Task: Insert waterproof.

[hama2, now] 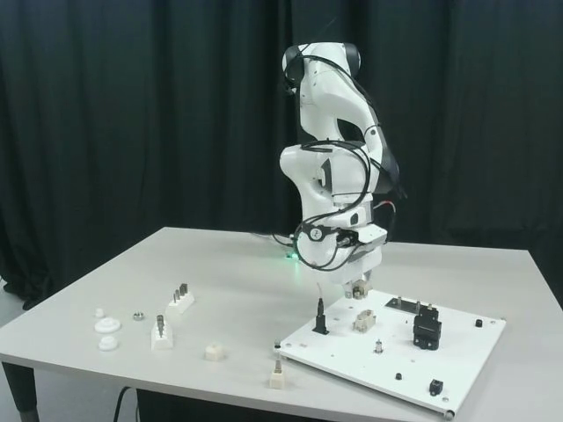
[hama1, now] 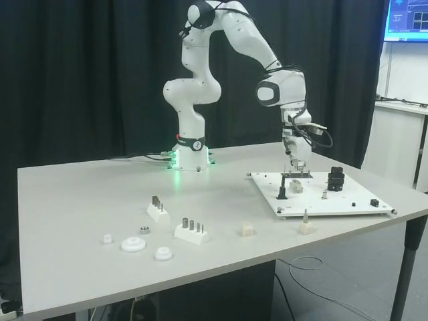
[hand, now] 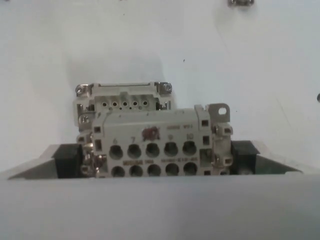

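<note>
White board (hama1: 348, 200), wrist-only numbered connector (hand: 155, 145) holes

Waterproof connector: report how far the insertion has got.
Done: the gripper holds the plug. In hand: it hovers above the socket on the white board, roughly in line. Left: lowering and seating it; the two are not yet mated.

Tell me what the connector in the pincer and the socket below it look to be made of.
The held connector looks like moulded plastic, matte and pale, with cast numbers above round holes; its corner tabs and screws look like bare metal, slightly shiny. The socket below it seems the same: a pale plastic body with metal-looking pins and corner screws. It sits on a smooth white board, material unclear.
</note>
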Controlling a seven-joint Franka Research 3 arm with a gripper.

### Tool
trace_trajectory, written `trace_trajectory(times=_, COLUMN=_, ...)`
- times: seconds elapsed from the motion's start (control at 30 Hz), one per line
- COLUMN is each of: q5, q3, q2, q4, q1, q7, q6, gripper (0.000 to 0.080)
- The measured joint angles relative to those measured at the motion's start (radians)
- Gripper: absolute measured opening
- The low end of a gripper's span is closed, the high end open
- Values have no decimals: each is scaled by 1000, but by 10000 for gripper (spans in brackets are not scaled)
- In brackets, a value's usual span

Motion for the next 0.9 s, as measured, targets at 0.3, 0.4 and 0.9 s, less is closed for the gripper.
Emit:
trace_trajectory(times=0.3, q5=0, q3=0, q2=18, q4=2, q1=0, q7=-13, q6=0, gripper=619)
trace_trajectory(times=0.4, q5=0, q3=0, q2=26, q4=2, q1=0, q7=-13, q6=0, gripper=619)
trace_trajectory(times=0.9, q5=10, q3=-5, q2=60, q4=4, q1=-3, q7=1, q6=1, gripper=619)
